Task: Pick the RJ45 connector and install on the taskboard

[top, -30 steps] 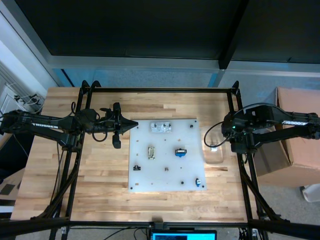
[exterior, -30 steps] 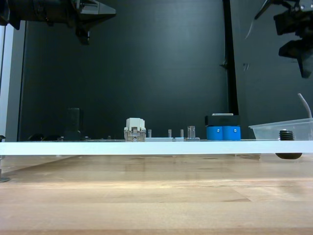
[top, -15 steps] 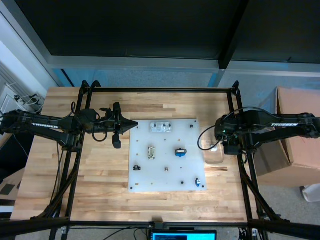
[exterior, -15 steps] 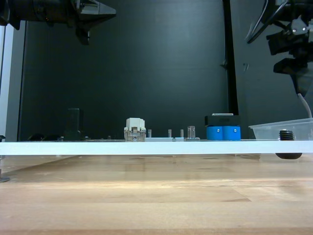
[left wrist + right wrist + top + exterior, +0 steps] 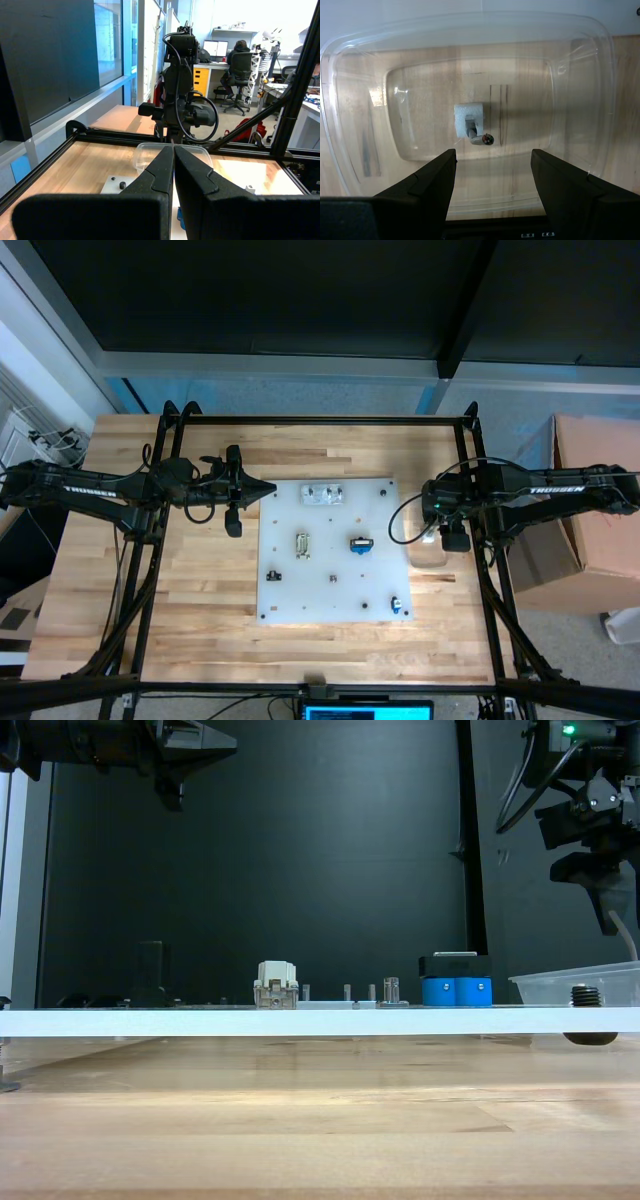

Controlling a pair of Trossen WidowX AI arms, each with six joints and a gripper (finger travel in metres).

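Clear plastic tray, just off the white board's right edge, held the connector, lying free and clear of the board. The right gripper hung above it on that same side, jaws spread wide and empty. The left gripper hovered high by the board's left edge, jaws closed. By my reading, pickup and install were both yet to be done.

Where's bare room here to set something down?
Bare wood between the task board and the near edge, and left of the board, nearer than the shut left claw. Crowded: the board, and the tray right of it, where the RJ45 connector lies free under the open right claw.
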